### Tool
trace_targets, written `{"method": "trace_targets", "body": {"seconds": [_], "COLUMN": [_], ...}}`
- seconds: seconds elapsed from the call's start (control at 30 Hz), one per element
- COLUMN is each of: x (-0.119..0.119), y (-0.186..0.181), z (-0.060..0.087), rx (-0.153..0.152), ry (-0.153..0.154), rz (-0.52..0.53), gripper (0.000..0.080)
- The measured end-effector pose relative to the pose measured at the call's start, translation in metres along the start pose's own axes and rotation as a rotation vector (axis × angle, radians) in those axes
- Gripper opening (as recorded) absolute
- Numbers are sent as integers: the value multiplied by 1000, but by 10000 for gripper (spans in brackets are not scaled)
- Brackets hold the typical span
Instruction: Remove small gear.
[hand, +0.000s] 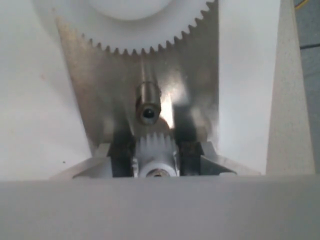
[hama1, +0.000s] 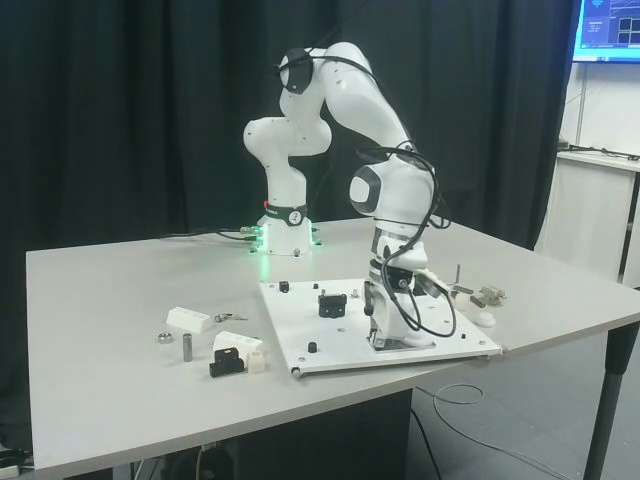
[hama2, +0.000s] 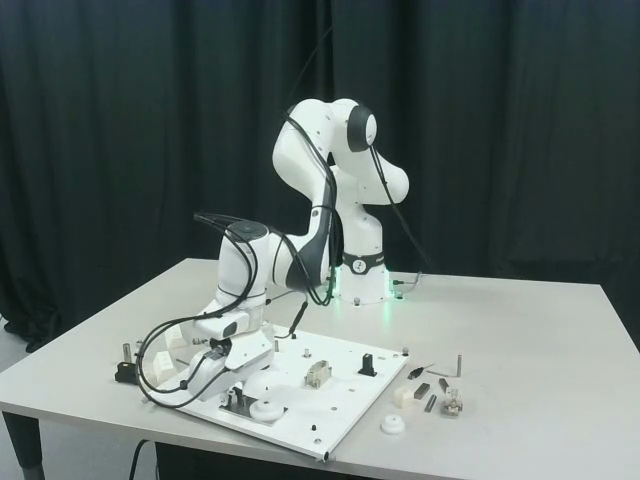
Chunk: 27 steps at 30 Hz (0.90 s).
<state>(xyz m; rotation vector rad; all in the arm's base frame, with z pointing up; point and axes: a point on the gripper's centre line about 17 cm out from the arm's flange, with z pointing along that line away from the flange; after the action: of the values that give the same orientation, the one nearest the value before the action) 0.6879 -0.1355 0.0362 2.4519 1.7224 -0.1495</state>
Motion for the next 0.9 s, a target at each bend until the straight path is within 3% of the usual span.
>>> {"method": "trace_targets", "body": {"seconds": [0.43, 0.9], "x": [0, -1], "y": [0, 0], "z": [-1, -3], "rx": [33, 41], "ry": [-3, -8], "rz": [11, 9], "gripper": [193, 193]}}
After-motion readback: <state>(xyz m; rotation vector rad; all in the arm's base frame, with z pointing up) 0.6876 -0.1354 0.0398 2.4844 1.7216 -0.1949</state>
